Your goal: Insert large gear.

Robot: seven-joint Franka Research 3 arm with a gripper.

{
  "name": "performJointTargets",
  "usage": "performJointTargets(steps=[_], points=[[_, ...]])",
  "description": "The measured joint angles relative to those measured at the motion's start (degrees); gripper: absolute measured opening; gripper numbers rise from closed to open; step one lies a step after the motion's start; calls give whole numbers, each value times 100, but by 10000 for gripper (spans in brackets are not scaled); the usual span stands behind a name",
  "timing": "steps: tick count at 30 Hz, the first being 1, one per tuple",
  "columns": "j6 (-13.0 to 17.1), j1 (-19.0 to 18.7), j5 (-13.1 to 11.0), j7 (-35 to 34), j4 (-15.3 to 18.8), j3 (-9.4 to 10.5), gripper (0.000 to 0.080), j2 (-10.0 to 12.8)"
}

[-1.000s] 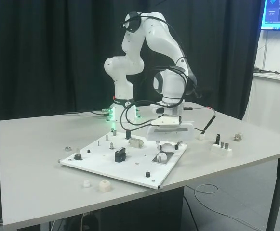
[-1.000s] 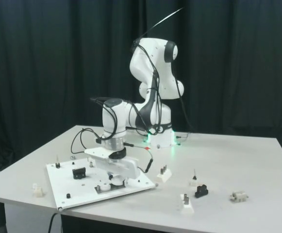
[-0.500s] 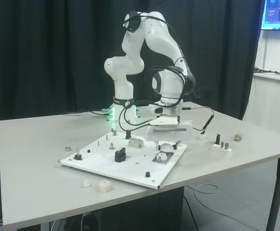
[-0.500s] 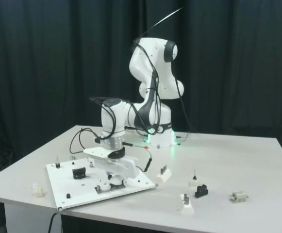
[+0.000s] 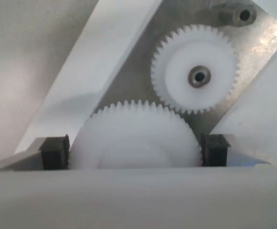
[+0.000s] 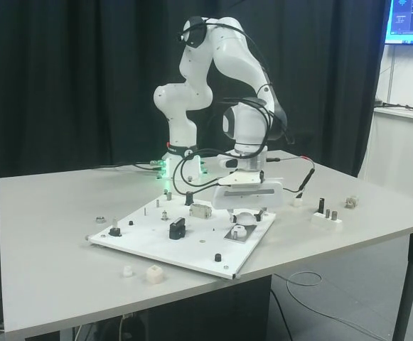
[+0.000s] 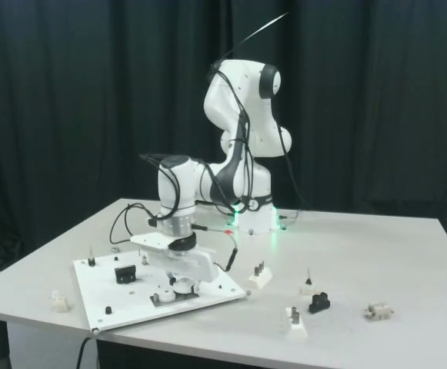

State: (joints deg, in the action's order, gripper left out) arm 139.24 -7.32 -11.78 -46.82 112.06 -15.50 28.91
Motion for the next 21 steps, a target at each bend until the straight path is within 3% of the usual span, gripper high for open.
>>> performJointTargets(steps=[21], points=[[-215,6,-20,10,5,-15,597,-30]])
